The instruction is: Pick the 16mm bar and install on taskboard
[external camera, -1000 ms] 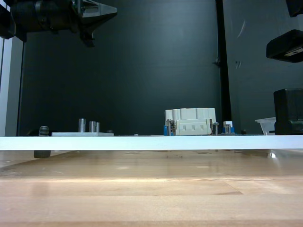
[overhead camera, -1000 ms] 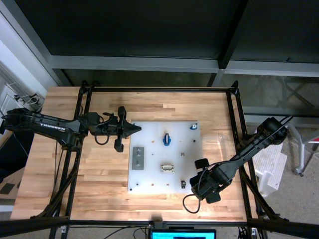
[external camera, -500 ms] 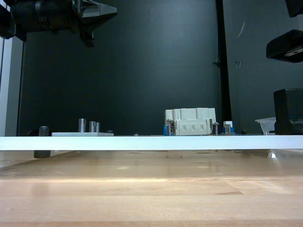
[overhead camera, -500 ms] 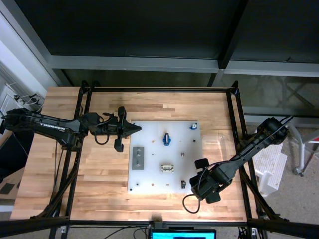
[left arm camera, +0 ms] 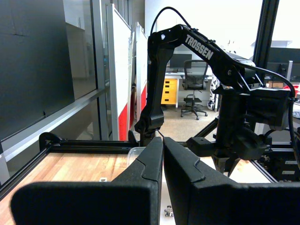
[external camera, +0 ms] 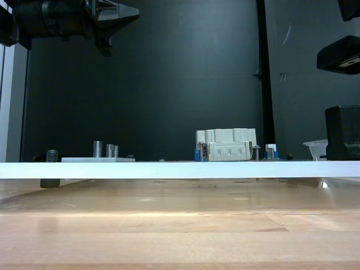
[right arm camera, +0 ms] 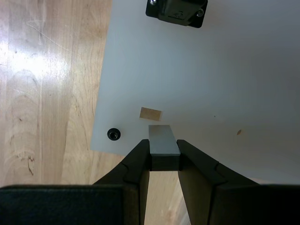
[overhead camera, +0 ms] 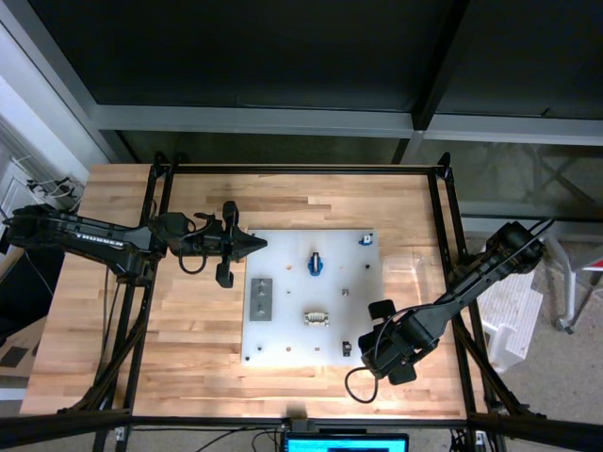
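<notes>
**Right arm, insertion approach.** The right gripper (right arm camera: 164,151) is clamped on the grey rectangular metal bar (right arm camera: 163,139). The bar is held lengthwise between the fingers, its free end pointing down at the board and clear of any seat. Just beside that end lies a small tan rectangular slot (right arm camera: 150,113) in the flat white task board (right arm camera: 201,79), which we take to be the seat. A black screw head (right arm camera: 112,134) marks the board's near right corner. A black connector block (right arm camera: 177,9) sits further left, and the wooden table (right arm camera: 47,84) surrounds the board. How high the bar stands above the board we cannot tell.

To do this step well, we judge that the bar's end face should first be centred over the slot, with its long sides parallel to the slot's. It should then be lowered straight, without tilt, the grip held until the bar bottoms out.

The left gripper (overhead camera: 247,245) hangs high over the board's far left edge. Its fingers are pressed together on nothing.
</notes>
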Action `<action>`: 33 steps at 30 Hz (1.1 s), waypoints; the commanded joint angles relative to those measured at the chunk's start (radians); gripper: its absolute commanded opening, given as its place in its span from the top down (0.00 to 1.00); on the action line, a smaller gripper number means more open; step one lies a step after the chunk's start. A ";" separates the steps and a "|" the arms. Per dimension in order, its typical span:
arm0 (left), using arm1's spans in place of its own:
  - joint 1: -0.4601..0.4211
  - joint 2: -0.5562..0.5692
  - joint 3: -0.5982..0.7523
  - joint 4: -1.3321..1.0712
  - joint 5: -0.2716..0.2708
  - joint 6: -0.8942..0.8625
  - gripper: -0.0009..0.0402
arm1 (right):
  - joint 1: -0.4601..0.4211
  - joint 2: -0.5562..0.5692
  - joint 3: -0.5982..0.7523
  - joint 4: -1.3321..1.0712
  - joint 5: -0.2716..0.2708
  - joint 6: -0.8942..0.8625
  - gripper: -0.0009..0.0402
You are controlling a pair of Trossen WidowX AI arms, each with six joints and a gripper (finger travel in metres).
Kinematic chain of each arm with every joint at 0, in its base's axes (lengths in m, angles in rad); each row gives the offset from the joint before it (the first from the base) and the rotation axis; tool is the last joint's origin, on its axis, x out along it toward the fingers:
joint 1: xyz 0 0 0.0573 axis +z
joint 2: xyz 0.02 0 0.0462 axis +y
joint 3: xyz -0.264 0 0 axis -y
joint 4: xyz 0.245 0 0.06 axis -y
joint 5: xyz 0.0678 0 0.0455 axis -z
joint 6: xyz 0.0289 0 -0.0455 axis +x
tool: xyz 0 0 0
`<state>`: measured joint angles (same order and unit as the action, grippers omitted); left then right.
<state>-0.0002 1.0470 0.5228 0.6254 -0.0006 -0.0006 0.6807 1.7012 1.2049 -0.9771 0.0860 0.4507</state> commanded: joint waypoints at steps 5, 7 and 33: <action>0.000 0.000 0.000 0.000 0.000 0.000 0.98 | 0.001 0.001 0.000 -0.001 -0.001 0.101 0.96; 0.000 0.000 0.000 0.000 0.000 0.000 0.98 | 0.001 0.001 0.000 -0.001 0.000 0.145 0.96; 0.000 0.000 0.000 0.000 0.000 0.000 0.98 | 0.005 0.001 0.000 0.003 0.000 0.275 0.96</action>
<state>-0.0002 1.0466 0.5228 0.6254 -0.0006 -0.0006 0.6853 1.7016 1.2045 -0.9730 0.0860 0.7265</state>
